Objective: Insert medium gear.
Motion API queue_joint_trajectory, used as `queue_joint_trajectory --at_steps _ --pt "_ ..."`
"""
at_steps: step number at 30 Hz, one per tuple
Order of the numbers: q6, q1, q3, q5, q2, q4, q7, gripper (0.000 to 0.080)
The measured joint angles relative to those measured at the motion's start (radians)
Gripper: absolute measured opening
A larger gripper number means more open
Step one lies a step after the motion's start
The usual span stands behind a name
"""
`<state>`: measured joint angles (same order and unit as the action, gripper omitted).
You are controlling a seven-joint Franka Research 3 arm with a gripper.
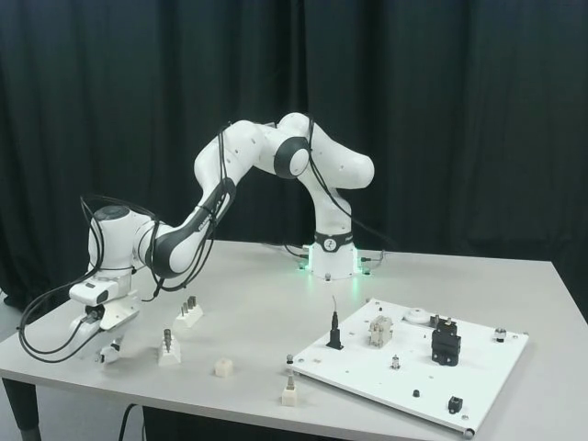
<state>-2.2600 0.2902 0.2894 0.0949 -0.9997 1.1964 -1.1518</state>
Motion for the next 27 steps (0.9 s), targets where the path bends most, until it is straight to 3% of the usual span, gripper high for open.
queue_joint_trajectory --at_steps 27 --pt "0.032 -0.001 0.001 0.002 0.0 -0.031 0.033 0.0399"
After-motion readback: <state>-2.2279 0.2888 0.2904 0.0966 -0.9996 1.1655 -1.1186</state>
